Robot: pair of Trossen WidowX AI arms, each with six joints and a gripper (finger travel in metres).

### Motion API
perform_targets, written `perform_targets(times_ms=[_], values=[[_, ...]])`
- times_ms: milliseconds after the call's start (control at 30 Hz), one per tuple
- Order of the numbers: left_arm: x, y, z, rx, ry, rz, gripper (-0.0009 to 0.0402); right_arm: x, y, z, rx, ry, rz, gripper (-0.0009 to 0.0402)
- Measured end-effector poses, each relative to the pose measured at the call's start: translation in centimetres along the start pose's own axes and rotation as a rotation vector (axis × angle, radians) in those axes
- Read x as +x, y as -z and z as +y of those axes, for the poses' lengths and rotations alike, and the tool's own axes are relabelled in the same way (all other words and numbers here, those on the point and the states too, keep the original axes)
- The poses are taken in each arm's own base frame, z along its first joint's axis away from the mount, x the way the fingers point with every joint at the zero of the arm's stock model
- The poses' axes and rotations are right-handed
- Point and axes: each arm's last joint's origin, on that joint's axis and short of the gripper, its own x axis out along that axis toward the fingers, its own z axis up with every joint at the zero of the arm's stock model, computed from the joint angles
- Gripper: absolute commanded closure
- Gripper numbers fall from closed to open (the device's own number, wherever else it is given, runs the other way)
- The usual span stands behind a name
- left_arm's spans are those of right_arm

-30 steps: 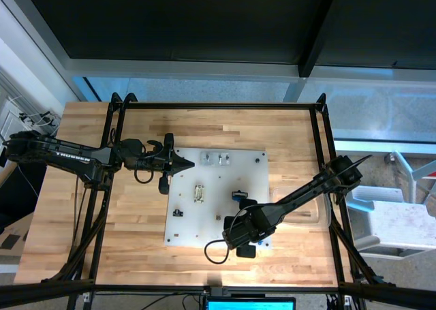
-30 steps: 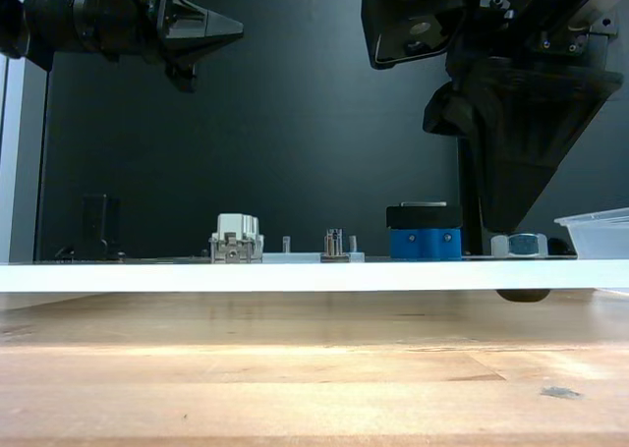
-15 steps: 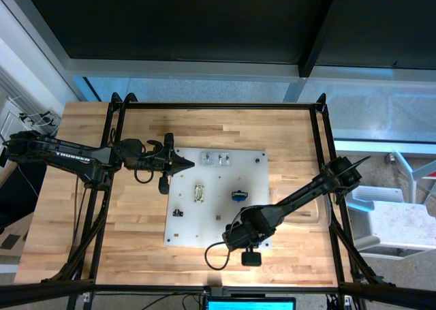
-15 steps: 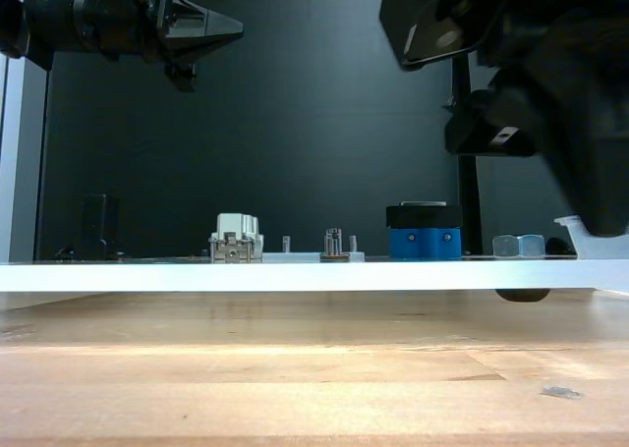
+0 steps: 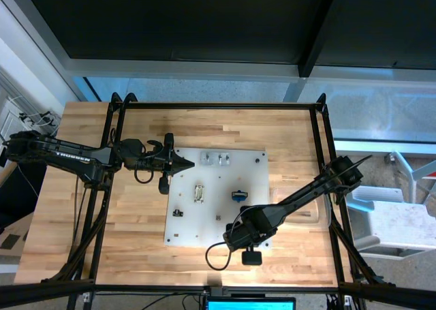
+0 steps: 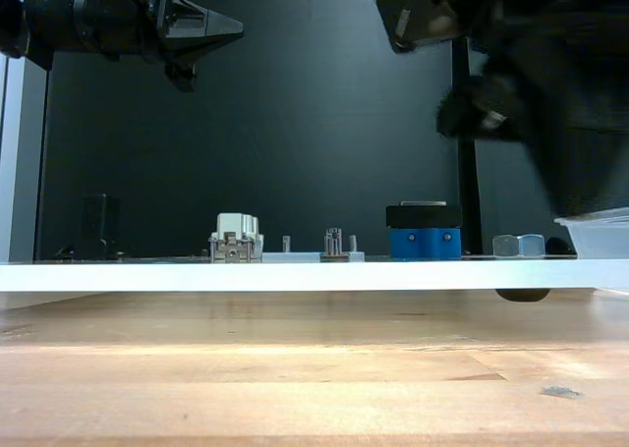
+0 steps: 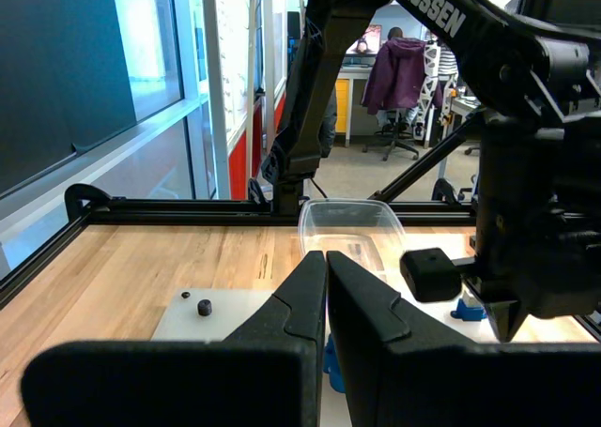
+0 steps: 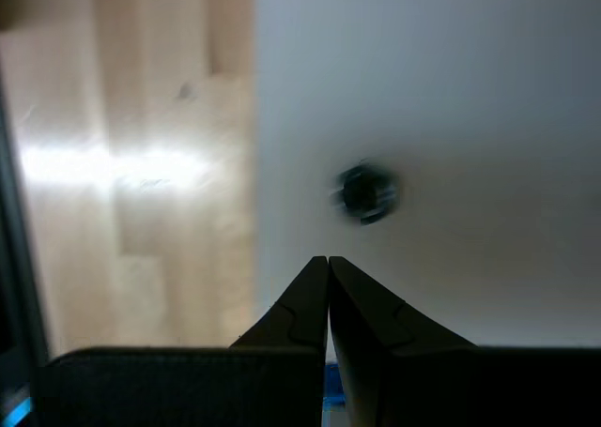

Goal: Pick the M12 fastener and fasten on the M12 threads

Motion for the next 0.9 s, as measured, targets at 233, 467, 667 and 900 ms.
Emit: perform_targets(times_ms=[233,467,667,900], values=[[0.0,0.0,0.0,0.000,0.000,0.000,0.0393,-0.6,-0.3,-0.4,0.005,0.149,-0.079,0.0393],[0.0,0.0,0.0,0.000,0.000,0.000,0.0393,0.7,-0.4,-0.4,0.012,0.153,-0.076,0.0393],[0.0,0.0,0.0,0.000,0.000,0.000,0.0393,1.0,-0.4,-0.3,0.018,0.139,-0.084,0.0393],[0.0,0.0,0.0,0.000,0.000,0.000,0.0393,1.2,-0.2,-0.2,0.019,0.113,-0.075,0.0393]])
